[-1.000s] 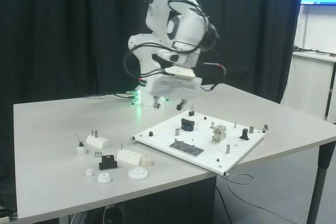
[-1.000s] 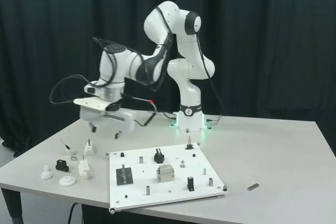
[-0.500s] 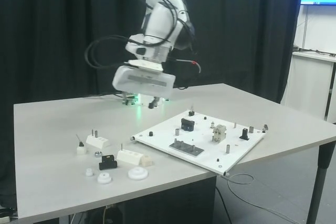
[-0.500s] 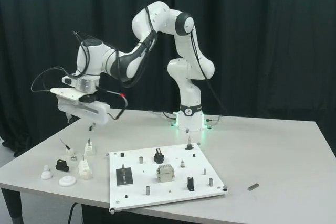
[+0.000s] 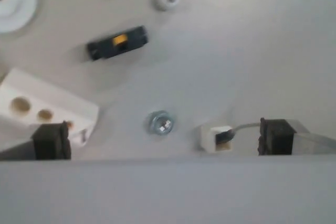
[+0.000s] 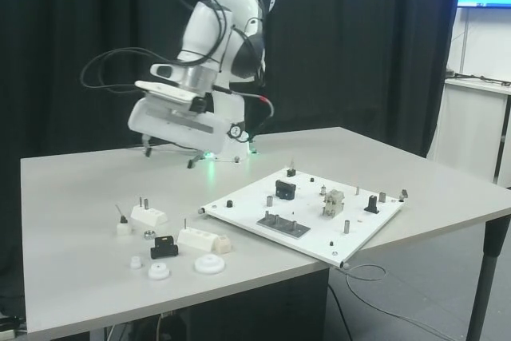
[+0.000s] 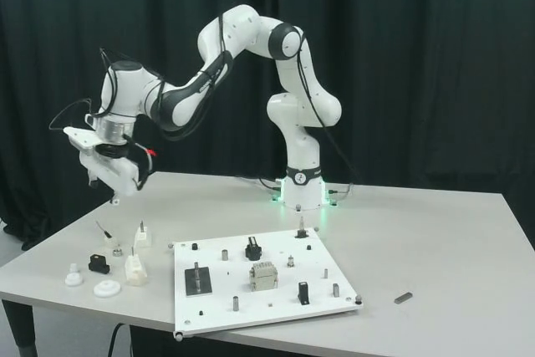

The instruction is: Pick USB.

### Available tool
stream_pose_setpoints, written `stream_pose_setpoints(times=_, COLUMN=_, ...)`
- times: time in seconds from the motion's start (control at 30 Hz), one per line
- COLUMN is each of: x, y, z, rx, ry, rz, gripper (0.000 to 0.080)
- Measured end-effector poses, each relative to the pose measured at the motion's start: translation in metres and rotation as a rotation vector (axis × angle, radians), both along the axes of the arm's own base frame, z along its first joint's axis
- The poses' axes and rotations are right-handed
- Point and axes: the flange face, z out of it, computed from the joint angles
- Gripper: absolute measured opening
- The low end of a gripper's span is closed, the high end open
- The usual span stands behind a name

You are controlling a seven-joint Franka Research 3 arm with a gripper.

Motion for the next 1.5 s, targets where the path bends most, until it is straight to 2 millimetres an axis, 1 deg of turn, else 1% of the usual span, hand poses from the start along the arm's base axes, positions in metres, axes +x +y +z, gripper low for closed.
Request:
stream_pose_setpoints(times=0.33, x=-0.012, y=-0.039, z=-0.01, rx=0.0, ry=-0.116, rz=-0.243, gripper=0.08)
stream_pose_setpoints(times=0.7, x=-0.018, y=-0.066, z=-0.03, rx=0.007, ry=-0.172, rz=-0.431, gripper=0.08)
stream_pose_setpoints(times=1.03, x=-0.027, y=-0.082, z=-0.05, rx=-0.005, ry=-0.203, rz=-0.672, gripper=0.08)
stream_pose_setpoints(times=1.27, x=-0.032, y=-0.087, z=-0.064, rx=-0.022, ry=-0.188, rz=-0.818, gripper=0.08)
stream_pose_setpoints(times=1.5, x=-0.034, y=-0.089, z=-0.075, rx=-0.053, ry=-0.16, rz=-0.91, gripper=0.08)
